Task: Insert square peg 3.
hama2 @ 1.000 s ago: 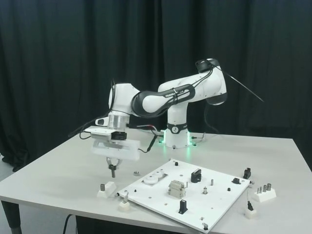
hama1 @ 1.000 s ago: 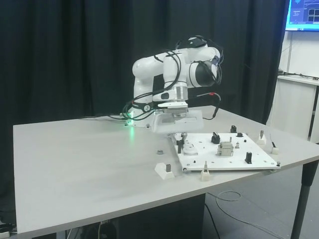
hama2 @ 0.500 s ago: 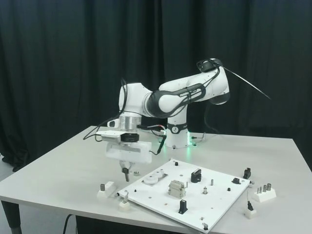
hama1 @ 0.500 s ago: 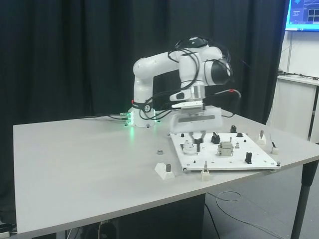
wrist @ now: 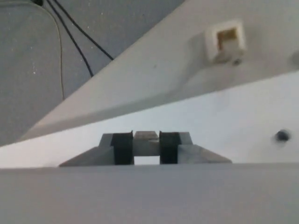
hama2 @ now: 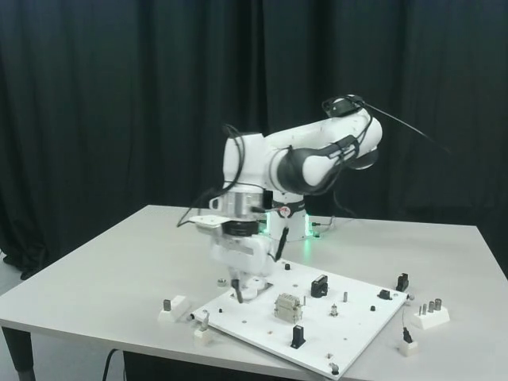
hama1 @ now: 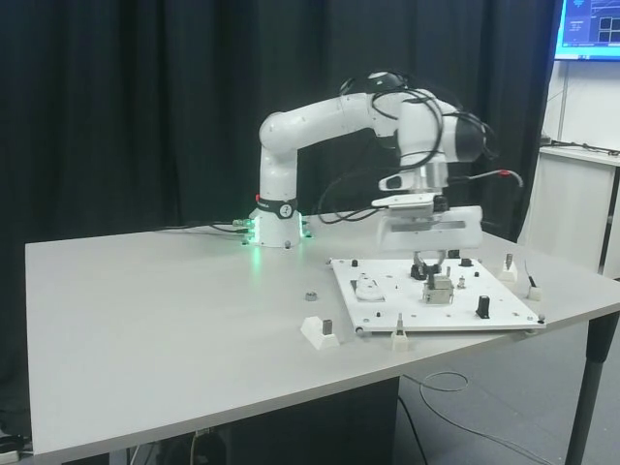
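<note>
Square peg 3 sits clamped between your pincer pads. Over the last second your arm has carried it from the desk to above the white board, so insertion comes next.

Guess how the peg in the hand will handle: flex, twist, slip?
The peg looks like solid grey metal, so it probably won't flex. Its flat sides sit between the hand's black pads, so twisting seems unlikely. It looks small, likely light; its smooth faces might slide in the grip if insertion pushes back.
</note>
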Tool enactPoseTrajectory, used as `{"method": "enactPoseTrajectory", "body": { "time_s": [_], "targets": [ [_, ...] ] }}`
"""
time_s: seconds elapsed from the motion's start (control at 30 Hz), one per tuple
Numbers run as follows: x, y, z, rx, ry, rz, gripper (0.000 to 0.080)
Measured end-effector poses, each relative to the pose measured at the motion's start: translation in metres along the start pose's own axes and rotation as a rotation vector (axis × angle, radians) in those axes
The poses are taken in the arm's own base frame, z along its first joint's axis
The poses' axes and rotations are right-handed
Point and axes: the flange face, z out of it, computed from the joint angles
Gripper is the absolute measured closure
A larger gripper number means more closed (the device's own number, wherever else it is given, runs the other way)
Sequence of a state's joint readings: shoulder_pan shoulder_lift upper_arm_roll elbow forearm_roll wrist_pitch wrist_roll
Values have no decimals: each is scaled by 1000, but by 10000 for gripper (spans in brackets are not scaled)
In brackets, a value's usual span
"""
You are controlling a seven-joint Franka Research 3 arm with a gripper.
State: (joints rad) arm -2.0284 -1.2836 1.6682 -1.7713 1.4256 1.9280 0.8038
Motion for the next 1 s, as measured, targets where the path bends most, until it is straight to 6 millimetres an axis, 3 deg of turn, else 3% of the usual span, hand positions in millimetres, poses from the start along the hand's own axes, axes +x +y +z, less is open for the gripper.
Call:
{"method": "enactPoseTrajectory", "body": {
  "time_s": [0.5,1.0],
  "targets": [
    [-74,-30,12,-73,104,325,688],
    [-105,-35,18,-78,247,758,688]
  ]
}}
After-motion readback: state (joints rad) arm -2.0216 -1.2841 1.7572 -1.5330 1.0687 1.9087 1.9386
